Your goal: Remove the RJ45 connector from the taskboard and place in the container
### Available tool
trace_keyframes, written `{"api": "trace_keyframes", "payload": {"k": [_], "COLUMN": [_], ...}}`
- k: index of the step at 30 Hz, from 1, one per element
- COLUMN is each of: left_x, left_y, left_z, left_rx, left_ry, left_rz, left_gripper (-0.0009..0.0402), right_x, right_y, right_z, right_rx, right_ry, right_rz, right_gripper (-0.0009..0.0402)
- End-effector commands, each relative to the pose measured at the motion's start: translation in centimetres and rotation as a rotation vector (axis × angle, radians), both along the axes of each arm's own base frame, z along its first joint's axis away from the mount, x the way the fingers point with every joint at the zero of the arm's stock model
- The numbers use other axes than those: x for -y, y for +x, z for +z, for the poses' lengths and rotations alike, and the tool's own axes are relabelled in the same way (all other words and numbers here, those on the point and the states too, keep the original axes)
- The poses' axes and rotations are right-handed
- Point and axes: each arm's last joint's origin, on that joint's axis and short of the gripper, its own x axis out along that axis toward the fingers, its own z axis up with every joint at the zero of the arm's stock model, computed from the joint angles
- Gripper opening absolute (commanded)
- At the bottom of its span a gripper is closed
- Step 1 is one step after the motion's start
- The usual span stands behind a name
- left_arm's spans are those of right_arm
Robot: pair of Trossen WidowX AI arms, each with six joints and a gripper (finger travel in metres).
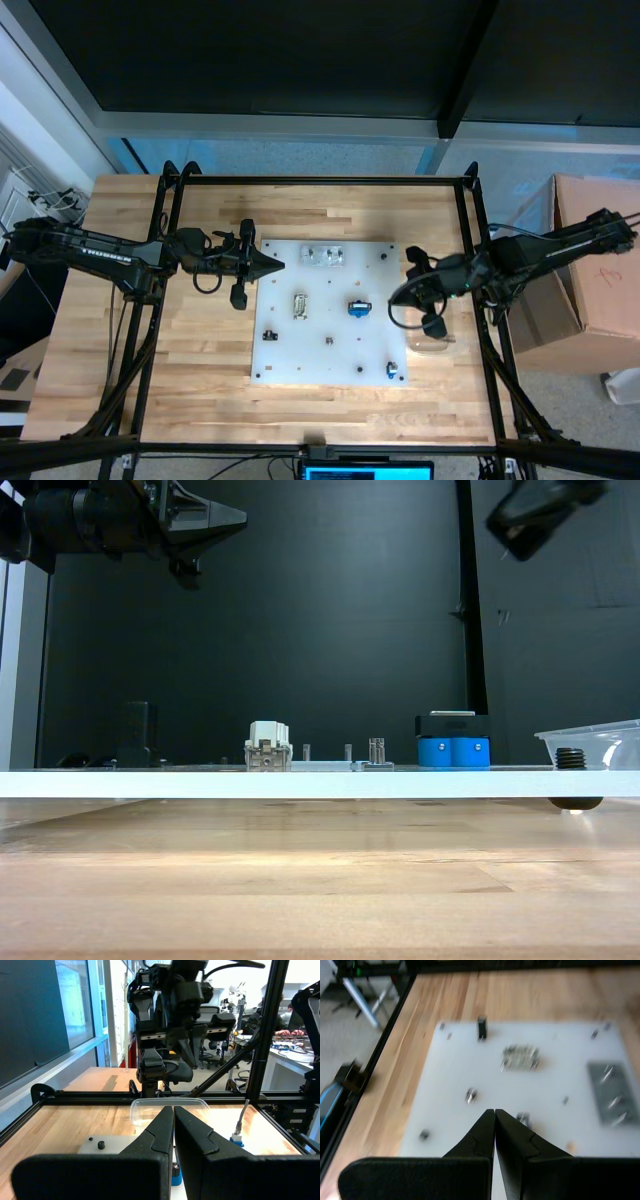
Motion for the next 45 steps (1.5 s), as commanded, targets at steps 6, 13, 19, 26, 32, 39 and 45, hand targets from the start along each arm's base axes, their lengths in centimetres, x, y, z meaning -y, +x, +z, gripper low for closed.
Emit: {"api": "trace_keyframes", "payload": {"k": [6, 13, 19, 26, 32, 39, 45], "left_x": [0.0, 0.0, 0.0, 0.0, 0.0, 0.0, 0.0], "left_y": [0.0, 0.0, 0.0, 0.0, 0.0, 0.0, 0.0], "left_z": [0.0, 0.0, 0.0, 0.0, 0.0, 0.0, 0.0], "left_rx": [0.001, 0.001, 0.001, 0.001, 0.001, 0.001, 0.001], "left_ry": [0.000, 0.000, 0.000, 0.000, 0.000, 0.000, 0.000], "left_rz": [0.000, 0.000, 0.001, 0.000, 0.000, 0.000, 0.000], "left_gripper": [0.0000, 0.0000, 0.0000, 0.0000, 0.0000, 0.0000, 0.0000], "right_x": [-2.7, -4.6, -6.1, -7.9, -9.7, -10.2, -10.8], "right_y": [-2.0, -2.4, -1.9, -0.7, 0.7, 1.2, 1.6], "right_z": [0.1, -1.2, -2.2, -2.1, -1.9, -2.6, -3.5], "right_rx": [-0.114, -0.226, -0.304, -0.463, -0.508, -0.536, -0.561], "right_ry": [0.053, 0.072, 0.060, -0.051, -0.083, -0.082, -0.090], "right_rz": [0.009, 0.004, -0.002, -0.016, -0.015, -0.044, -0.055], "right_gripper": [0.0000, 0.0000, 0.0000, 0.0000, 0.0000, 0.0001, 0.0042]}}
